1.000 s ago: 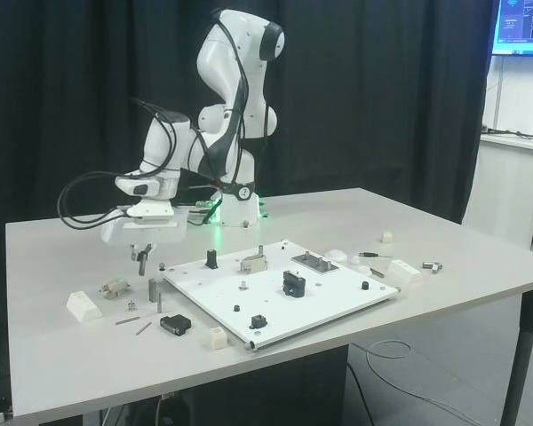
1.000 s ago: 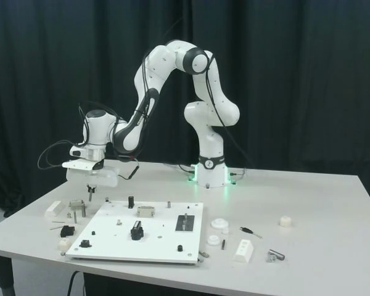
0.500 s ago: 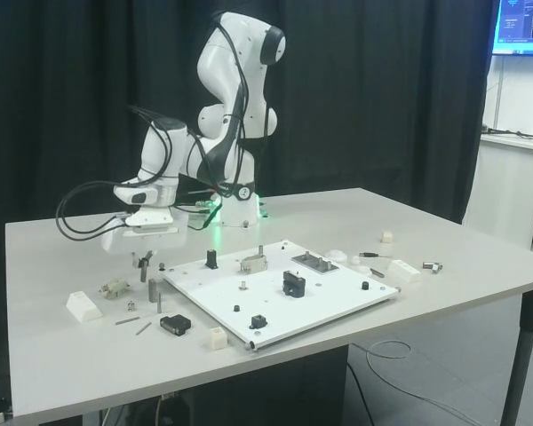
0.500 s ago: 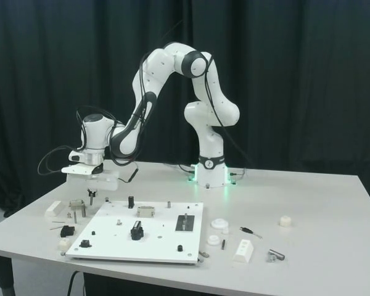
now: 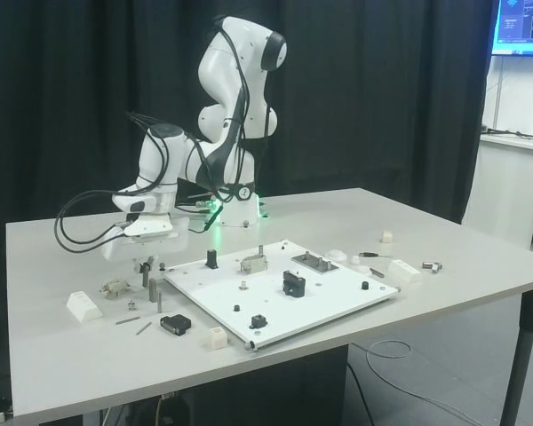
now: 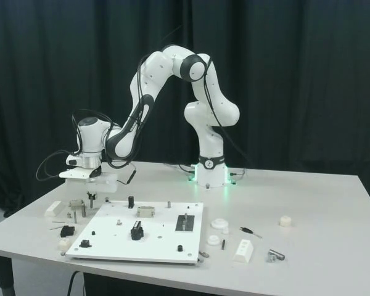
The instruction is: Place square peg 3.
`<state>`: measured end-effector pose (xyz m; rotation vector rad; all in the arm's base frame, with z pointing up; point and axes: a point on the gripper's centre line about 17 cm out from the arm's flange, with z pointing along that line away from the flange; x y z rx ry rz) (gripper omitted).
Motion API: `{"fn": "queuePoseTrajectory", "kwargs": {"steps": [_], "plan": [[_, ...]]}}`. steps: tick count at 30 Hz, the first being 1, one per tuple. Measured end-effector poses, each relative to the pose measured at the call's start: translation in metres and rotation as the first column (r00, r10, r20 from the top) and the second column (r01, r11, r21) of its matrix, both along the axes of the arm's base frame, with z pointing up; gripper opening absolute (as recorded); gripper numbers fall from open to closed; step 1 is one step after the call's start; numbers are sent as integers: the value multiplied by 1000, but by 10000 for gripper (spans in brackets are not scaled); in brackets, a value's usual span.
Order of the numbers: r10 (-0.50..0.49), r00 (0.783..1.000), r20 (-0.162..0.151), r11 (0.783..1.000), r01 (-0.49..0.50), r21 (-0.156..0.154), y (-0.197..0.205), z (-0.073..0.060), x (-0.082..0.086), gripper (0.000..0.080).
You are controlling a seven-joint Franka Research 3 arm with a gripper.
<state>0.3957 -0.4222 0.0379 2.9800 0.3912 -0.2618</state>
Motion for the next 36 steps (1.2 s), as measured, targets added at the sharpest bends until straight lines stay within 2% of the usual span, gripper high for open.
{"fn": "queuePoseTrajectory", "kwargs": {"steps": [14, 27, 28, 33, 34, 36], "plan": [[-14, 1000, -13, 1000, 14, 23, 0, -3, 3, 75], [-12, 1000, -7, 999, 13, 31, -4, -6, 5, 75], [-9, 1000, -8, 999, 9, 32, -4, -6, 5, 287], [-2, 1000, -13, 999, 3, 40, -5, -4, 4, 287], [-2, 1000, -14, 999, 3, 41, -5, -4, 4, 597], [-2, 1000, -15, 999, 3, 43, -5, -2, 5, 597]]}}
